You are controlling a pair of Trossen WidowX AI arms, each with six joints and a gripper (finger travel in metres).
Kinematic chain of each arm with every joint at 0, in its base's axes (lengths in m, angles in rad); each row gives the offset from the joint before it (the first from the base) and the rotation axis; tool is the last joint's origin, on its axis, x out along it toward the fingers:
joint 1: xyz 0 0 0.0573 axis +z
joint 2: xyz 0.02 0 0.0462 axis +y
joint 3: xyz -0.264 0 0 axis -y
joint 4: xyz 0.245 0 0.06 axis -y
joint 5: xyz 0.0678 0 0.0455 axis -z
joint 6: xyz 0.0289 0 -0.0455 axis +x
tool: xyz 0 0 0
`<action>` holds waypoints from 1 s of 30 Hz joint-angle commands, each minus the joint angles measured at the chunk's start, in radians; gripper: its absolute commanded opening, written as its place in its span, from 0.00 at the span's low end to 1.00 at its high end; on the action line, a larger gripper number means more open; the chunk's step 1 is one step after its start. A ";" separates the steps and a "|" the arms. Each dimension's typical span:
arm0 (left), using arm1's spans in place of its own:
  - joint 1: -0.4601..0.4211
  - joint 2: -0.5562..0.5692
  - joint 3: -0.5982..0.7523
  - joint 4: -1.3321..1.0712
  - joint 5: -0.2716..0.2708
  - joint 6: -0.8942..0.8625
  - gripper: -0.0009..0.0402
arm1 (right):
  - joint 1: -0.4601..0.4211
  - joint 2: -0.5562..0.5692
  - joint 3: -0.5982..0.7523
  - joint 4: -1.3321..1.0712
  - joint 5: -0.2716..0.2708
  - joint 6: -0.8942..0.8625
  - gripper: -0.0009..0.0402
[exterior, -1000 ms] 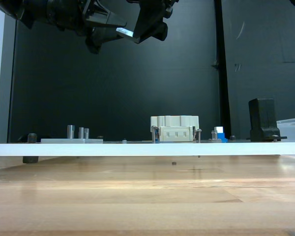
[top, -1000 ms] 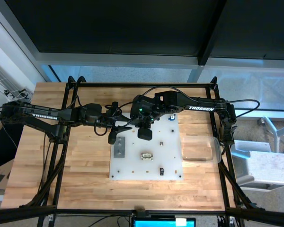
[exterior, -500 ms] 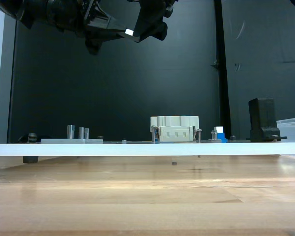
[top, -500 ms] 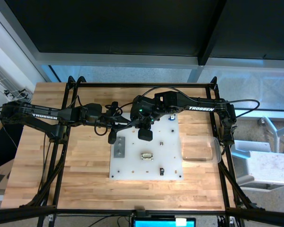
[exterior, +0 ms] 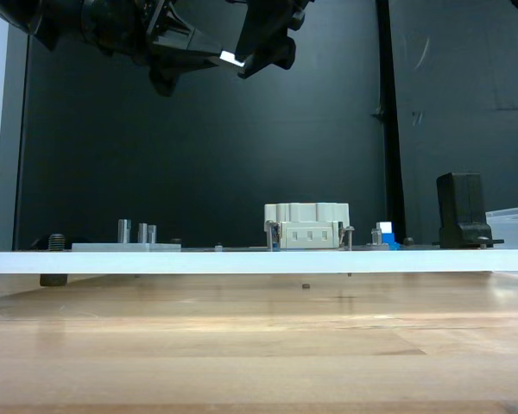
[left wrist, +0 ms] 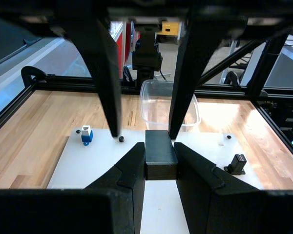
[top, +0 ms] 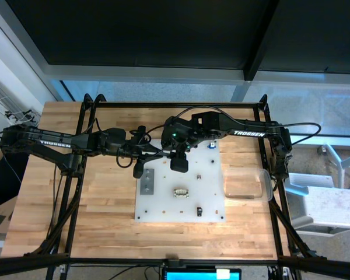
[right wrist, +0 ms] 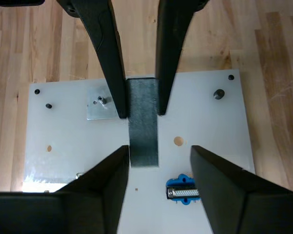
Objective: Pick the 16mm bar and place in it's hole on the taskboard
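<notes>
The bar (right wrist: 143, 124) is high above the white board (right wrist: 205, 122), clear of any hole. The left gripper (left wrist: 160, 147) is clamped on its sides. The right gripper (right wrist: 159, 150) faces it from the other side with fingers spread wider than the bar, one just beside it and the other apart, so it has no hold.

This looks like a mid-air pass or the start of the carry to the hole. Done well, one firm grip stays on the bar until any second grip has fully closed. The spread fingers should back straight away without brushing the bar. The bar then has to be turned upright and lowered squarely. I cannot tell which opening is meant for it.

The board lies flat on a wooden table (top: 99, 216). It carries a grey plate (top: 146, 182) with short pegs (exterior: 136, 233), a cream connector (exterior: 306, 224), a blue part (right wrist: 183, 191) and a black block (exterior: 462, 210)—all things to avoid on the way down. A clear tub (top: 245, 185) sits just beside the board. A black frame (top: 81, 175) rings the table, and a dark wall stands behind it.
</notes>
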 commanded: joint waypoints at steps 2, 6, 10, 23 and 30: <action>0.001 0.000 0.000 0.015 -0.024 0.002 0.12 | 0.002 -0.031 -0.022 0.029 0.011 0.000 0.55; 0.002 -0.001 0.000 0.058 -0.041 0.010 0.13 | 0.002 -0.084 -0.112 0.119 0.011 0.000 0.56; 0.003 -0.002 0.000 0.077 -0.047 0.014 0.13 | 0.002 -0.161 -0.241 0.276 0.010 0.006 0.56; 0.003 -0.002 0.000 0.144 -0.062 0.017 0.13 | 0.002 -0.433 -0.700 0.871 0.005 -0.002 0.56; 0.003 -0.002 0.000 0.188 -0.062 0.012 0.13 | 0.000 -0.496 -0.883 1.205 0.029 0.006 0.56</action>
